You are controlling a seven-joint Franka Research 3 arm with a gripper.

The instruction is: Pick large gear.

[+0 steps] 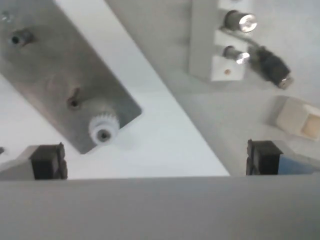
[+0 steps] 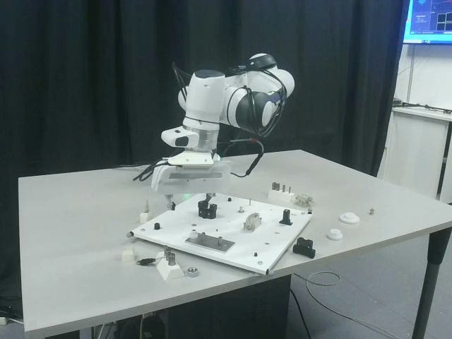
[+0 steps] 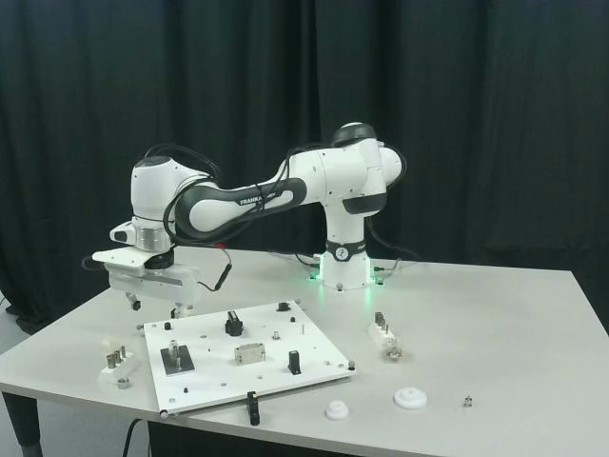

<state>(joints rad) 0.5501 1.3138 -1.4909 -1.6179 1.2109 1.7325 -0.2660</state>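
The large gear [image 2: 349,217] [image 3: 410,398] is a white toothed disc lying flat on the grey table, off the right side of the white board [image 2: 282,244] [image 3: 319,367]. A smaller white gear [image 2: 334,232] [image 3: 336,410] lies close to it. My gripper [image 2: 189,195] [image 3: 155,307] [image 1: 155,160] hangs open over the board's opposite side, far from both, with nothing between its black fingertips [image 1: 47,161]. In the wrist view a small white gear [image 1: 103,129] sits on a peg of the grey metal plate [image 1: 55,70]; the large gear is out of that view.
A white block with metal pegs [image 1: 220,45] [image 2: 169,267] [image 3: 114,369], a black connector [image 1: 272,65] and a small white cube [image 1: 297,117] [image 2: 127,254] lie beside the board. Black fixtures [image 2: 206,208] [image 3: 231,326] and a metal part [image 2: 251,223] stand on it. A black clip [image 2: 304,246] sits at the board's edge.
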